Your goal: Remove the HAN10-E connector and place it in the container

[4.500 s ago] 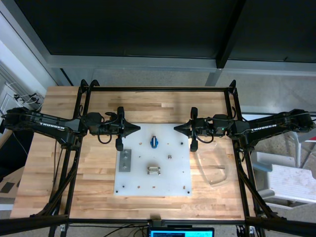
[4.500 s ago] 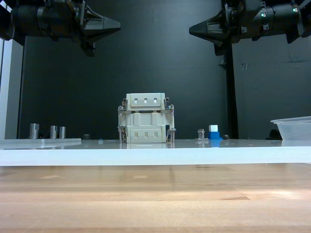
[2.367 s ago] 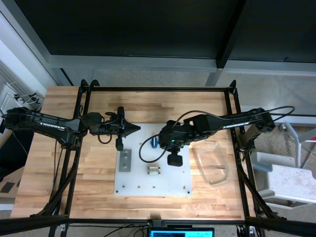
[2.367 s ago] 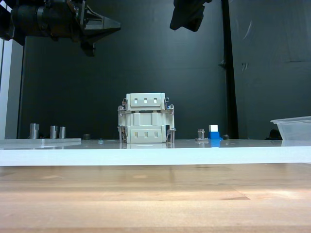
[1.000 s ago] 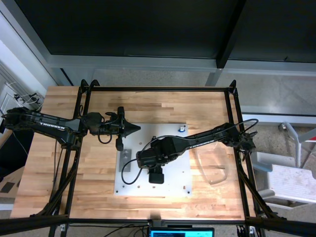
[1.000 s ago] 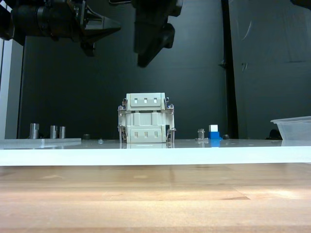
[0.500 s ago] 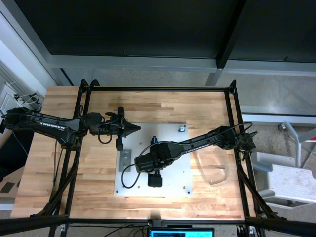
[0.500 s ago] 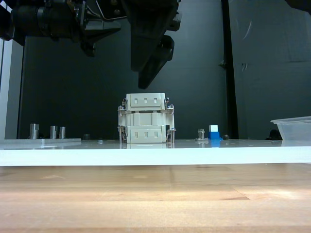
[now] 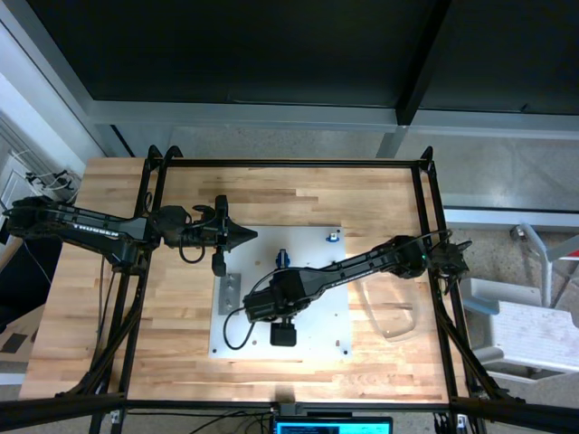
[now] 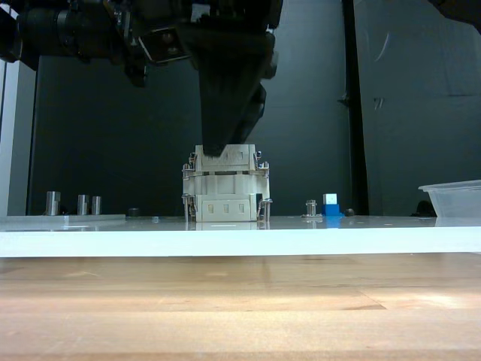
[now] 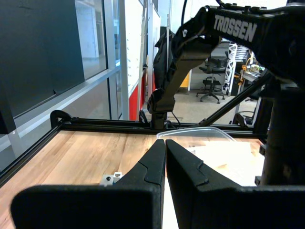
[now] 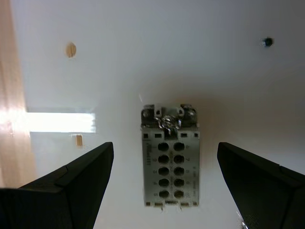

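The HAN10-E connector (image 12: pixel 169 157) is a grey-beige block with a pale pinned face, standing on the white board (image 9: pixel 317 339). In the low view the connector (image 10: pixel 225 197) stands upright at the board's middle. My right gripper (image 12: pixel 165 145) hangs straight above it, open, with one finger (image 12: pixel 71 188) on either side and nothing touching. From the side, the right gripper (image 10: pixel 223 147) has its tips level with the connector's top. In the high view the right gripper (image 9: pixel 274 312) hides the connector. The clear container (image 9: pixel 389 307) sits right of the board. My left gripper (image 9: pixel 242 237) is shut and parked high at the board's far left.
A blue upright piece (image 9: pixel 282 258) stands at the board's far middle. A flat grey block (image 9: pixel 228 291) lies on the board's left side, its posts (image 10: pixel 75 203) showing in the low view. The black frame rails (image 9: pixel 289 164) ring the table.
My right gripper has come down and slightly nearer, from above the connector to straddling its top. The left arm has not moved.
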Tool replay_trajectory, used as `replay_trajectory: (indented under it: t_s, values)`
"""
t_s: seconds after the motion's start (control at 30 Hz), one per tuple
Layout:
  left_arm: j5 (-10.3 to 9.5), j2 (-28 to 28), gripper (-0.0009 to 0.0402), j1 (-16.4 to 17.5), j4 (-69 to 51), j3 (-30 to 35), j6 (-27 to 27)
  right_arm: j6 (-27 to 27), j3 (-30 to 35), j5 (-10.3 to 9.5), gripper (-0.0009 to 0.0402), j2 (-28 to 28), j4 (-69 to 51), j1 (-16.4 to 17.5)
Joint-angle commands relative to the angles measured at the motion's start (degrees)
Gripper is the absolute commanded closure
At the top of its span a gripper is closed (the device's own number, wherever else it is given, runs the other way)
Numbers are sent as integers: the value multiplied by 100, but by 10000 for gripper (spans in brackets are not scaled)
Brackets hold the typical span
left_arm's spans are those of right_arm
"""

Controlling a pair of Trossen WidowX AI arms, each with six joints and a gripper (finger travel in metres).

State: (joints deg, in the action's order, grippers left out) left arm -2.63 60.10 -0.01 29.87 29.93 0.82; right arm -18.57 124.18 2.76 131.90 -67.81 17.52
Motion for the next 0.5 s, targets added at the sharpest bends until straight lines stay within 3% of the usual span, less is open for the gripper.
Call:
replay_trajectory:
  t_s: [0.03, 0.13, 0.5]
  values:
    - [0, 0, 393, 0, -4, 2, -2, 0, 2, -9, 87, 90, -15, 4]
    - [0, 0, 393, 2, 0, 2, -2, 0, 2, -87, 87, 90, -31, 11]
    - [0, 2, 393, 2, 0, 2, -2, 13, -9, -68, 105, 90, -170, 13]
